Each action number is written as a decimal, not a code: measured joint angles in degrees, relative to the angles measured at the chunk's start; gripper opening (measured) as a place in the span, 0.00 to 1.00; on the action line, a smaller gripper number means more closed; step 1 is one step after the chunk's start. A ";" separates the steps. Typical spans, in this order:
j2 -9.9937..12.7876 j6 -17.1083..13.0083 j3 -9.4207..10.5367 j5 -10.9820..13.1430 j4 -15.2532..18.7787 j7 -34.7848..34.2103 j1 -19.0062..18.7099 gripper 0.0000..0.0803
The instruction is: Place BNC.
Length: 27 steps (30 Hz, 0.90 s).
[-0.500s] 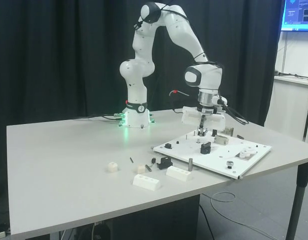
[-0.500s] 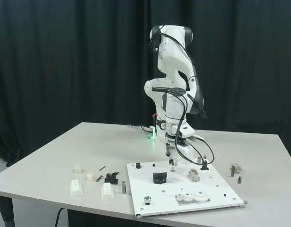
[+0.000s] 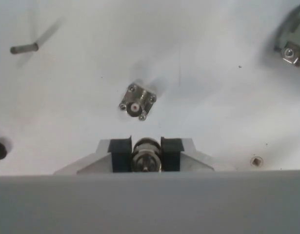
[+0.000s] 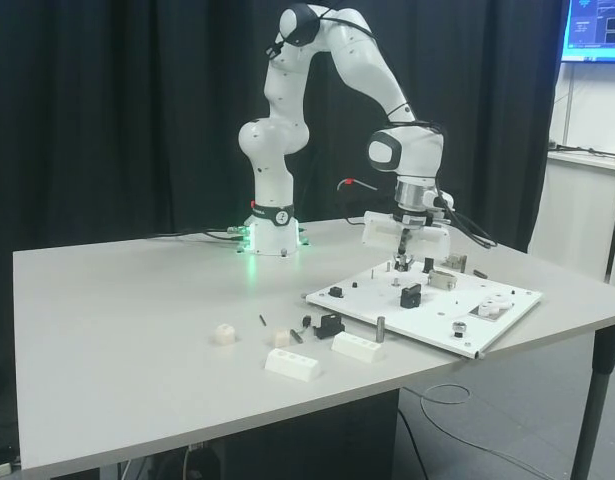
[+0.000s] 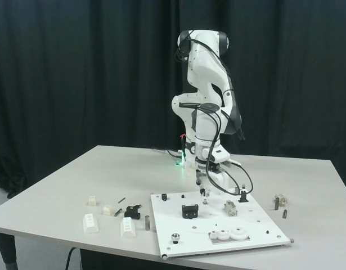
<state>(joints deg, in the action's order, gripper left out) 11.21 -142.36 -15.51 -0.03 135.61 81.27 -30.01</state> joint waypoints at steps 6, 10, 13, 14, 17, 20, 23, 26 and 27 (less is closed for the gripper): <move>-0.18 0.06 0.00 0.00 -0.03 0.00 0.00 0.15; -0.27 0.08 0.00 0.00 -0.03 -0.02 0.00 0.15; -0.32 0.08 0.00 0.00 -0.03 -0.03 0.00 0.15; -0.33 0.08 0.00 0.00 -0.03 -0.03 0.00 0.15; -0.35 0.09 0.00 0.00 -0.03 -0.03 0.00 0.15; -0.37 0.09 0.00 0.00 -0.03 -0.03 0.00 0.15; -0.40 0.09 0.00 0.00 -0.03 -0.18 0.01 0.15; -0.44 0.09 -0.04 0.00 -0.08 -0.87 0.11 0.15; -0.47 0.09 -0.06 0.00 -0.12 -1.30 0.20 0.15</move>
